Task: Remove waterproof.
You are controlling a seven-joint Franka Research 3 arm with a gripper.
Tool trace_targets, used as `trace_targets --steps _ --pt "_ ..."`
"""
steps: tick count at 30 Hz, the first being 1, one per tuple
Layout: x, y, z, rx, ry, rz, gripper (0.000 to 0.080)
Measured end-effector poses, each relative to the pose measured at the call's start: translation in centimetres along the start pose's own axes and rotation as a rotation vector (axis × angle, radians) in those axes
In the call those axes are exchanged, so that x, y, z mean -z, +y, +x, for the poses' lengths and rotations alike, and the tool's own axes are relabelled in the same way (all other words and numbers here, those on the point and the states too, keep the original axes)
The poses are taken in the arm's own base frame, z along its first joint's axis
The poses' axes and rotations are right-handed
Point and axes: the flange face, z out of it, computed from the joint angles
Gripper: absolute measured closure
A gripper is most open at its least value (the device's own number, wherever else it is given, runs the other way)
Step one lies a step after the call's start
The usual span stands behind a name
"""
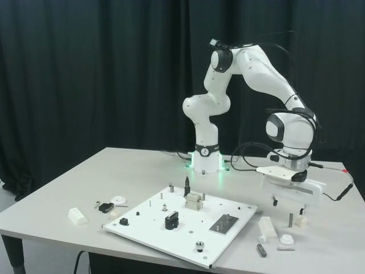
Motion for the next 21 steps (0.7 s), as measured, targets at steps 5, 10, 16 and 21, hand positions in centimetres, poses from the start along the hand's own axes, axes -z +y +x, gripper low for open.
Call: trace_targets --steps 5,10,16,21 --pt "0.9 -0.1 0.6 -0.001 0.009 -0.013 0.0003" --pt "1.8 -0.1 1.1 0.003 0.016 -0.021 0.0003" --pt "2.5 0.0 1.6 0.005 0.022 -0.03 0.0003" --pt "2.9 0.1 2.0 0.008 0.023 -0.036 0.0003"
